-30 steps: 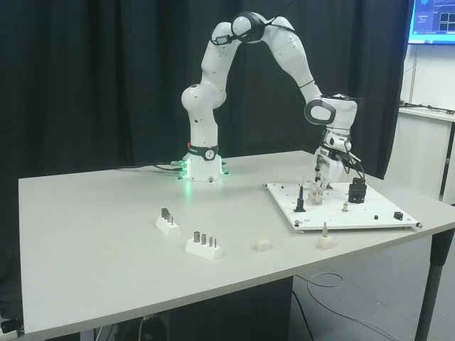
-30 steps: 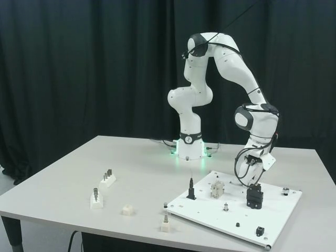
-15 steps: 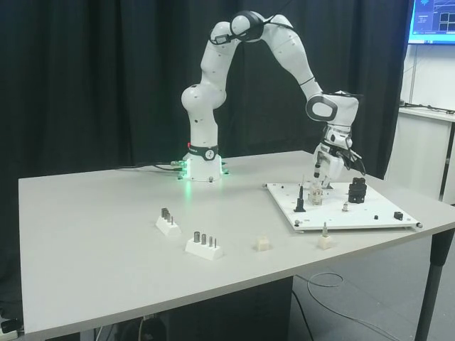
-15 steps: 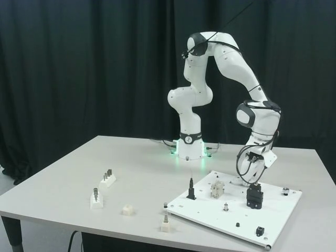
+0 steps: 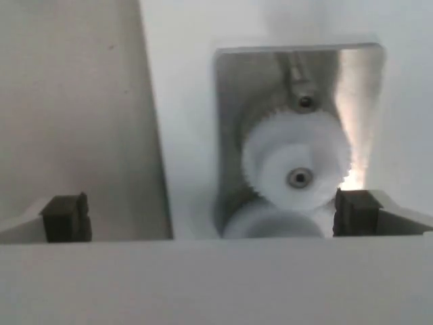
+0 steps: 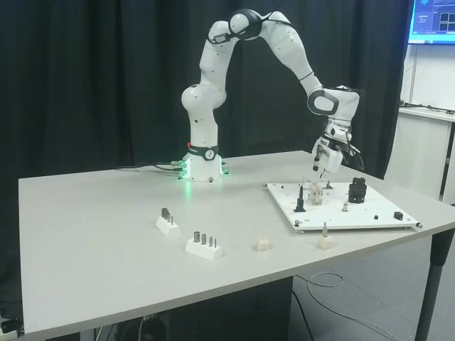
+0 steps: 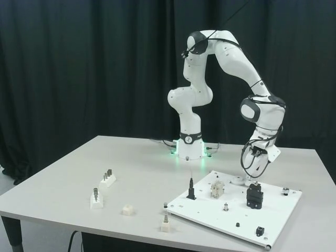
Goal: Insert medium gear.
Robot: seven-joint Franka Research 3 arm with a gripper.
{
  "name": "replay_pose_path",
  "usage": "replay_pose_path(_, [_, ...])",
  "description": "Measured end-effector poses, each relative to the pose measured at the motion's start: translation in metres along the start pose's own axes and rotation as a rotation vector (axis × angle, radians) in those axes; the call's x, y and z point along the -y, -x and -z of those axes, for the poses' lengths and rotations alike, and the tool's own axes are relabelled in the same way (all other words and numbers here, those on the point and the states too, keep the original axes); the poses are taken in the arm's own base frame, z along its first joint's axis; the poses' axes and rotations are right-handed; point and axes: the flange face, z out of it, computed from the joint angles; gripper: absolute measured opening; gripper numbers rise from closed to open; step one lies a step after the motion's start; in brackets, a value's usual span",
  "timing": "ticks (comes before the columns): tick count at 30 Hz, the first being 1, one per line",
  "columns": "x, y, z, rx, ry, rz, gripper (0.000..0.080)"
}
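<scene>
On the grey metal gear plate (image 5: pixel 233 101) of the white assembly board (image 6: pixel 355 213), the white toothed medium gear (image 5: pixel 295 168) sits on its shaft, its teeth beside a second white gear (image 5: pixel 270 220) partly hidden under the wrist body. The hand (image 5: pixel 210 215) holds nothing: its two black fingertips (image 5: pixel 66 217) stand wide apart, one on each side of the plate, clear of the gear.

Compared with the room views a second ago, the white arm (image 6: pixel 284 50) has lifted and the hand (image 7: pixel 257 163) now hangs above the board rather than down at the gear station. This indicates release and retreat; the insertion is judged complete or nearly so, though full seating depth cannot be confirmed.

Around the board, the grey table (image 6: pixel 106 241) carries two white blocks with grey pegs (image 6: pixel 168 220) (image 6: pixel 204 244), a small white cube (image 6: pixel 262 244) and a white block with a single pin (image 6: pixel 325 238). Black curtains (image 7: pixel 79 68) close off the room.
</scene>
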Motion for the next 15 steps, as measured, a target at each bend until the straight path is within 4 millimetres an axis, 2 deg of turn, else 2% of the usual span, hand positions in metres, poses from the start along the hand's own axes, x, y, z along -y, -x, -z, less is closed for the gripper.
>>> replay_pose_path(15, [0.017,0.014,-0.011,0.027,0.010,0.021,0.0800])
